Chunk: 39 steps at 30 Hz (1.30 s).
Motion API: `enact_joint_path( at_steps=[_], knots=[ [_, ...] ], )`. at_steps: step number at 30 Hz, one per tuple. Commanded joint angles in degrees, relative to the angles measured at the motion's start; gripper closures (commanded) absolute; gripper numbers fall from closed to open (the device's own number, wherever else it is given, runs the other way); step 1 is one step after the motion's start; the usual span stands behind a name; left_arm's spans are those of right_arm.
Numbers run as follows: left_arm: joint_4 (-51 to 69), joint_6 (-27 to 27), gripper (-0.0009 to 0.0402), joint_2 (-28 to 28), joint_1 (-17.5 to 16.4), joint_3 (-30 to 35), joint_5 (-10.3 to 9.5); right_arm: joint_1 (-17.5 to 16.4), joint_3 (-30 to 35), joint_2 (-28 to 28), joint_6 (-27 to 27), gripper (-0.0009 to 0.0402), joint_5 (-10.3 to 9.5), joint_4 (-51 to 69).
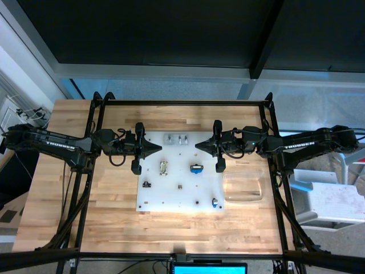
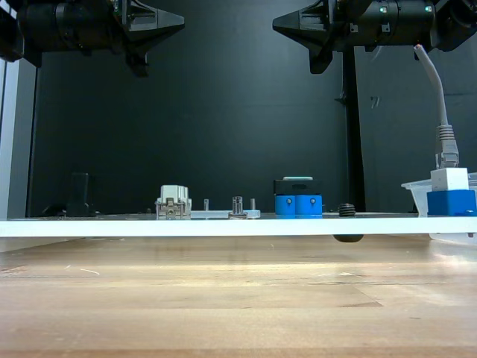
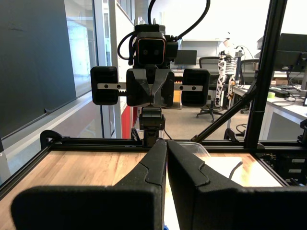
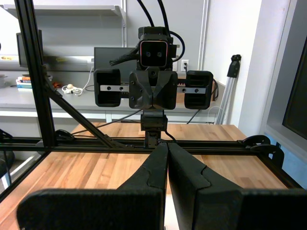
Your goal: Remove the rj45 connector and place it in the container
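Seeing both arms up high over the board [image 1: 171, 197], tips facing each other, apart. L gripper [image 1: 160, 148]: jaws shut, holding nothing. R gripper [image 1: 197, 146]: same, jaws shut, nothing in them. I spot the rj45 [image 1: 214, 201] at the board's near right corner, just beside the tray [image 1: 244, 187] on the bench [image 1: 102, 217].

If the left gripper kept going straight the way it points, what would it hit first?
Probably the right gripper; the left gripper faces it tip to tip, both shut, high above the white board.
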<state>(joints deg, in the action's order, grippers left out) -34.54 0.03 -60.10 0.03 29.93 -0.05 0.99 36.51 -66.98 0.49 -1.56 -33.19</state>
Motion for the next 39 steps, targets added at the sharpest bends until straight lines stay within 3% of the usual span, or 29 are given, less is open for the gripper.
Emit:
enact_joint_path(
  at_steps=[1, 12, 16, 26, 34, 39],
  knots=[
    [0.0, 0.0, 0.0393, 0.0, 0.0, 0.0, 0.02, 0.0, 0.0, 0.0, 0.0, 0.0393, 0.0, -0.1],
    [0.0, 0.0, 0.0393, 0.0, 0.0, 0.0, 0.02, 0.0, 0.1, 0.0, -1.8, 0.0393, 0.02, 0.7],
    [0.0, 0.0, 0.0393, 0.0, 0.0, 0.0, 0.02, 0.0, 3.5, 0.5, -0.9, 0.0393, 2.19, 13.4],
    [0.0, 0.0, 0.0393, 0.0, 0.0, 0.0, 0.02, -1.7, 12.2, 0.6, 0.0, 0.0393, 1.99, 41.4],
    [0.0, 0.0, 0.0393, 0.0, 0.0, 0.0, 0.02, -4.8, 16.0, 0.6, -1.6, 0.0393, 2.27, 54.9],
    [0.0, 0.0, 0.0393, 0.0, 0.0, 0.0, 0.02, -8.3, 18.3, 0.5, -3.9, 0.0393, 5.53, 62.4]
  ],
)
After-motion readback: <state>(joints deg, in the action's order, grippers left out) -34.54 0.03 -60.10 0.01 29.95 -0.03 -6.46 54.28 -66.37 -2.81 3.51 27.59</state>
